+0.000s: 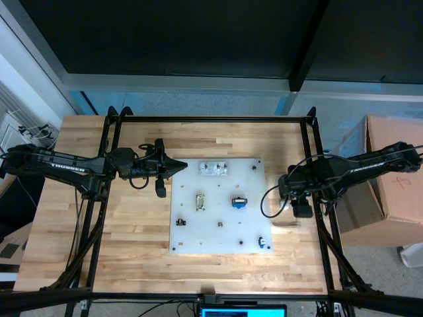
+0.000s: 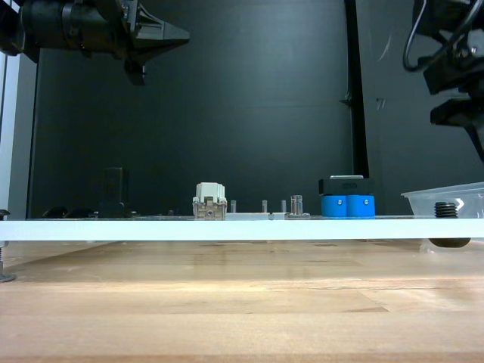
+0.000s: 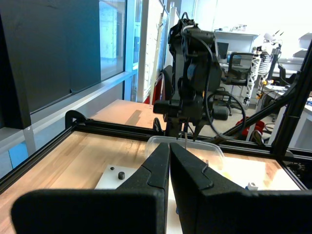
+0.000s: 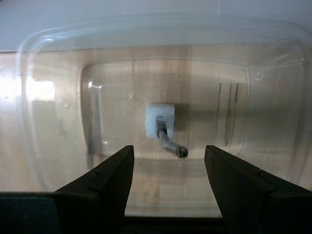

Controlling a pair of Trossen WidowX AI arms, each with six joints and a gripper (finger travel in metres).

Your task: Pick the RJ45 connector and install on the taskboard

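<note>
While the high view takes in the table (image 1: 132, 244), the white board (image 1: 198, 241), the left arm (image 1: 66, 168) and the right arm (image 1: 360, 165), only the right wrist view shows the connector (image 4: 160, 119). It lies free in a clear tray (image 4: 48, 97), clear of the board, straight ahead of the right gripper (image 4: 168, 156), whose fingers stand wide apart. Two arms, one tray, one connector. The left gripper (image 1: 180, 166) hangs above the board's left edge, fingers pressed together on nothing, pointing at the right gripper. The left arm reads "TROSSEN".

Glossy clear plastic tray (image 4: 53, 97), matt wood-grain tbl (image 1: 139, 238)
</note>
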